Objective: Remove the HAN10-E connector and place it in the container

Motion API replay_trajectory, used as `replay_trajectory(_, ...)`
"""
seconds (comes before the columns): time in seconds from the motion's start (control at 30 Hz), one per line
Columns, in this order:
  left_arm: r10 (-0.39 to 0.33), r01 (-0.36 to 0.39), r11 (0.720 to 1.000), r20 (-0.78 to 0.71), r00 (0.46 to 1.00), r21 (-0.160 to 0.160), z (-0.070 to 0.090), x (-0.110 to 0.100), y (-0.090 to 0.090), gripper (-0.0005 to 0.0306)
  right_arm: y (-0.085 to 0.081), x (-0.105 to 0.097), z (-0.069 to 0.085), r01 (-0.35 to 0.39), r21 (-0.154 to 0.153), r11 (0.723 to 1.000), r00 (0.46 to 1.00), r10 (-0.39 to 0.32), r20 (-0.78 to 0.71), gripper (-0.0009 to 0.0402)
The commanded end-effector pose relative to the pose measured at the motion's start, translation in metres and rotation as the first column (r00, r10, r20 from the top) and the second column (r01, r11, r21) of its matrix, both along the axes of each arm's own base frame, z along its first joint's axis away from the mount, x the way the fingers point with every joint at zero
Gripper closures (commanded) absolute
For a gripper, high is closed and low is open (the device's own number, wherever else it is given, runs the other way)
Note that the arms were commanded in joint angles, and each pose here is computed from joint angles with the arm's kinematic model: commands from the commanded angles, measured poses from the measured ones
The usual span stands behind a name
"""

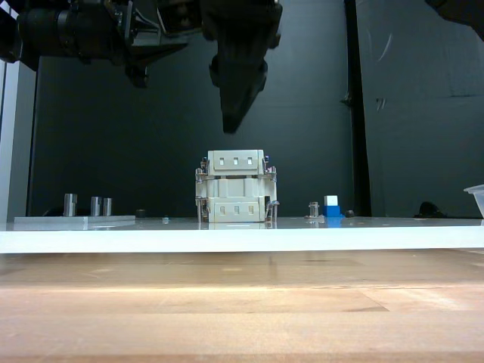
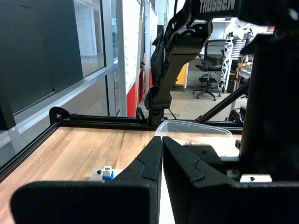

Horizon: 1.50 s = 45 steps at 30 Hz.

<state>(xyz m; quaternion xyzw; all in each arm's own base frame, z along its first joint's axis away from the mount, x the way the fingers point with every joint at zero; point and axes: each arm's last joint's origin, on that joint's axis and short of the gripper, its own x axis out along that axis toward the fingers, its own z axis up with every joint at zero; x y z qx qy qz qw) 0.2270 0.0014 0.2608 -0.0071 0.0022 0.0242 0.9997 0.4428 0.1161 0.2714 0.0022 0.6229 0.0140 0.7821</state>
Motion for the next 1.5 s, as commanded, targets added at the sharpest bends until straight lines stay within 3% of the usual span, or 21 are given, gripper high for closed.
replay_trajectory(0.03, 0.0, 0.0, 1.0, 0.0, 1.0, 0.0, 0.0, 0.0, 0.0, 0.03, 0.001, 0.002, -0.005, -0.002, -0.003, 1.0, 1.0, 0.002, -0.008, 0.0104)
replay_trajectory(0.9, 0.0, 0.0, 1.0, 0.0, 1.0, 0.0, 0.0, 0.0, 0.0, 0.03, 0.008, 0.008, -0.043, -0.023, -0.011, 1.0, 0.999, 0.023, -0.031, 0.0117)
replay_trajectory(1.3, 0.0, 0.0, 1.0, 0.0, 1.0, 0.0, 0.0, 0.0, 0.0, 0.03, 0.008, 0.008, -0.045, -0.031, -0.014, 0.999, 0.999, 0.03, -0.036, 0.0165)
replay_trajectory(1.5, 0.0, 0.0, 1.0, -0.001, 1.0, 0.0, 0.0, 0.0, 0.0, 0.03, 0.008, 0.008, -0.045, -0.03, -0.013, 0.999, 0.999, 0.029, -0.035, 0.0213)
